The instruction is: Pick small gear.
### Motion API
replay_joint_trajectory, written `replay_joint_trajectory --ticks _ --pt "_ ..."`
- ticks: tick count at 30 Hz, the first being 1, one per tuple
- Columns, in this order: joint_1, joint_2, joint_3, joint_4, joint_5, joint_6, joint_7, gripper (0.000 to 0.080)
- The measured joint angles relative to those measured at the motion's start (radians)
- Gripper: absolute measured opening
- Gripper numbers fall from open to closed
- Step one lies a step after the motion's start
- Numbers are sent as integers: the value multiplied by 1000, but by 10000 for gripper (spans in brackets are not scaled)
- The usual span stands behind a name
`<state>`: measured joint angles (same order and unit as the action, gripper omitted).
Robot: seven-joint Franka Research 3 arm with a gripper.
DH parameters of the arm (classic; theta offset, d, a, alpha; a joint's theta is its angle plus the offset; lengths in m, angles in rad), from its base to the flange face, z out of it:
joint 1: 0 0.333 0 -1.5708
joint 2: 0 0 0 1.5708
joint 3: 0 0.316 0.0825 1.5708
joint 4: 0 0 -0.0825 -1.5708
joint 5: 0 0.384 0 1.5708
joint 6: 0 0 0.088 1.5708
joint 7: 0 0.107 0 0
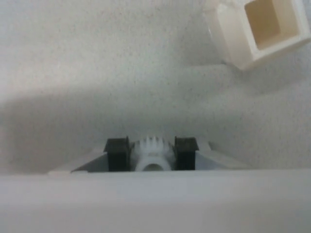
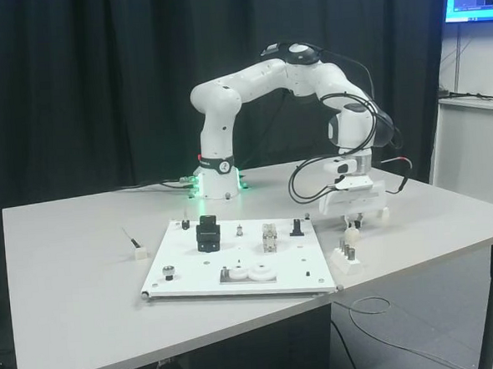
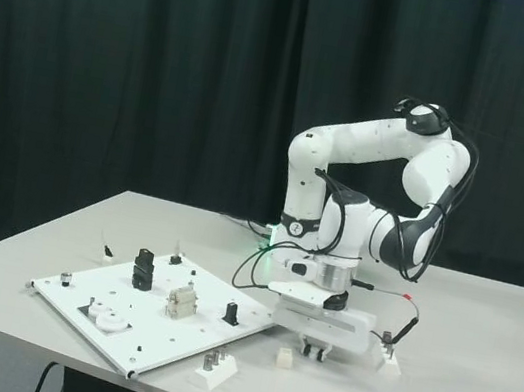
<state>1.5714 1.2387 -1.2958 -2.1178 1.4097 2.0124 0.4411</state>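
1. White board [image 2: 234, 260] sits on the grey counter [image 2: 68, 271] with two white gears seated along its near edge; these stay out of play.
2. Gripper [image 2: 354, 220] hangs low over the counter, just past the board's right edge in the first room view. Same spot in the second room view: gripper [image 3: 318, 347] is close above the surface.
3. Wrist view: small gear [image 1: 153, 151] sits between the two black fingertips [image 1: 117, 153], teeth visible on its upper rim, hub facing the camera. Jaws are clamped on the small gear.
4. Whether the gear is touching the counter or just clear of it: can't tell from these views.
5. Near the gripper, on the side away from the board: white square-socket block [image 1: 260, 29]. In the second room view a small white cube [image 3: 285, 357] lies just beside the gripper.
6. Small white stand with grey pegs [image 2: 349, 253] is at the board's near-right corner, near the gripper.
7. Judgement: grasp looks centred, so lift straight up, slowly, with no sideways drift toward the block or peg stand. Hold grip force constant; a toothed rim can rotate or slip if pressure eases.
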Motion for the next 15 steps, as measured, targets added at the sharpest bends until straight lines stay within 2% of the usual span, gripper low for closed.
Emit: replay_joint_trajectory --ticks 6,15 --pt "-2 0 -3 7 0 0 0 198" --pt "-1 -8 -31 12 -11 -3 0 199"
